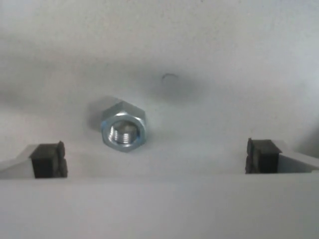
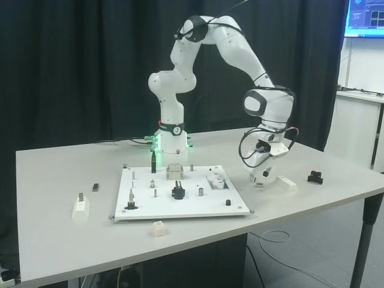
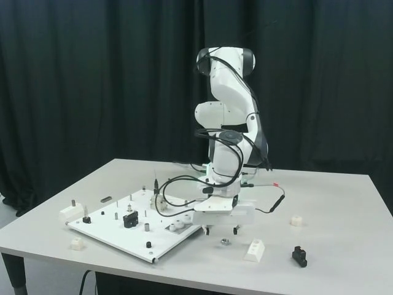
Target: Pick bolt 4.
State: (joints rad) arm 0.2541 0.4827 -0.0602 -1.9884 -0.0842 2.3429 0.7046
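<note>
A grey metal hex nut (image 1: 123, 128) with a threaded hole lies flat on the grey table. In the wrist view it sits between my two black fingertip pads (image 1: 49, 159), closer to one of them. My gripper (image 1: 155, 157) is open, with the jaws wide apart and nothing held. In the second room view the nut (image 3: 225, 241) lies on the table just under the gripper (image 3: 222, 231), which hangs low beside the white board's edge. The first room view has the gripper (image 2: 262, 177) close above the table, right of the board.
The white assembly board (image 2: 192, 207) carries several small pegs and black parts. A white block (image 2: 286, 183) and a black clip (image 2: 315, 176) lie to the right of the gripper. Two more white blocks (image 2: 80, 209) (image 2: 158, 228) sit by the board's left and front edges.
</note>
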